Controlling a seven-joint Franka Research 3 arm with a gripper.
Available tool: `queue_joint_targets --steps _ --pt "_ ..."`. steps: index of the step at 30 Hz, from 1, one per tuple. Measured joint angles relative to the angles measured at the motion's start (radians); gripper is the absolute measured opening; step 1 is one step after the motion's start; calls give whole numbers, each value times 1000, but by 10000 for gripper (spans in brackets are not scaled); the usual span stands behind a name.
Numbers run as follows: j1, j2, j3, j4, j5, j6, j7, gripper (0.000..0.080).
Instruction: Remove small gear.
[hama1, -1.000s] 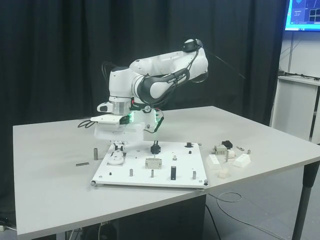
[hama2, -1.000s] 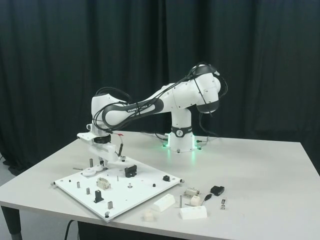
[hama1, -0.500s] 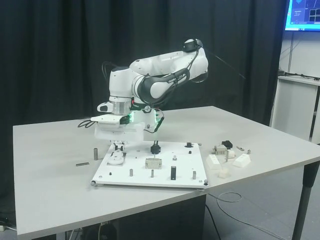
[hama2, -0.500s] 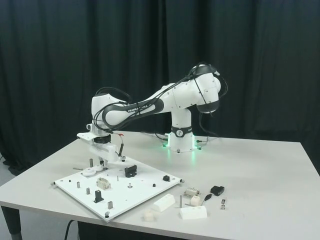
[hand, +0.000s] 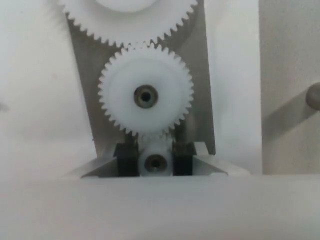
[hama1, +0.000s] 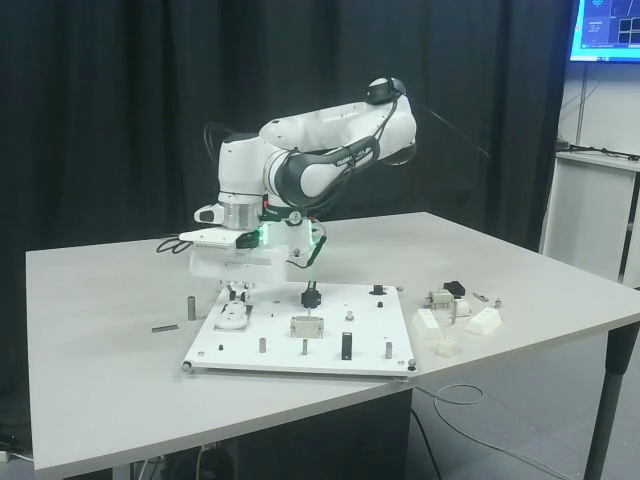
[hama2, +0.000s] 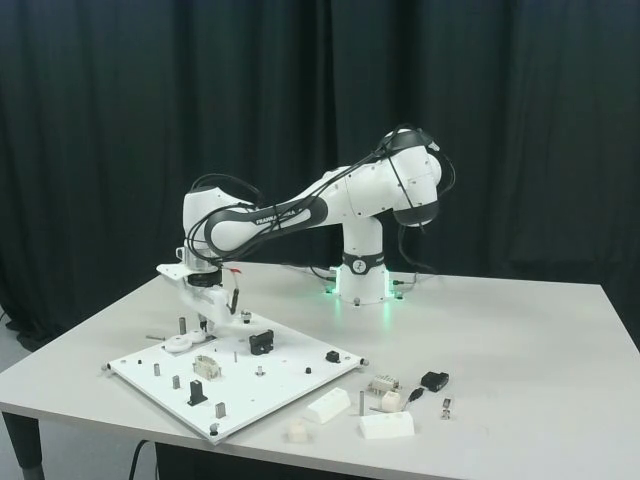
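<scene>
With its two black fingertips (hand: 127, 156) pressed against either side of the small gear (hand: 155, 161), the gripper (hand: 155, 162) has the little part clamped — that's a firm pinch on the task's own piece, seen straight down from the wrist. The small gear sits at the end of the train, its teeth seemingly meshed with the middle gear (hand: 146, 95), which in turn meshes with the large gear (hand: 127, 12) above it on the grey gear plate (hand: 87, 65).

Now the change: compared with a second ago, the wrist (hama2: 200, 283) looks a touch higher over the white board (hama2: 290, 385) in the second room view, and the hand's flange has risen slightly in the first room view too. Only a small shift, mind you, but it reads as the start of the lift. Whether the gear has already cleared its shaft can't be told. The job isn't done yet; I'd judge a straight upward pull is what's needed, so the teeth don't drag the neighbour round. Loose parts lie well apart on the table (hama1: 100, 300).
</scene>
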Motion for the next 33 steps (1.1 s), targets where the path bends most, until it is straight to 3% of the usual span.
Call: queue_joint_targets --steps 8,13,24,28,33 --pt "1 0 0 0 0 0 -162 140" --pt "0 0 0 -1 0 0 -140 140" --pt "2 0 0 -2 0 3 55 140" --pt "4 0 -1 -2 -2 4 43 140" --pt "7 0 -1 -2 -5 8 -60 140"
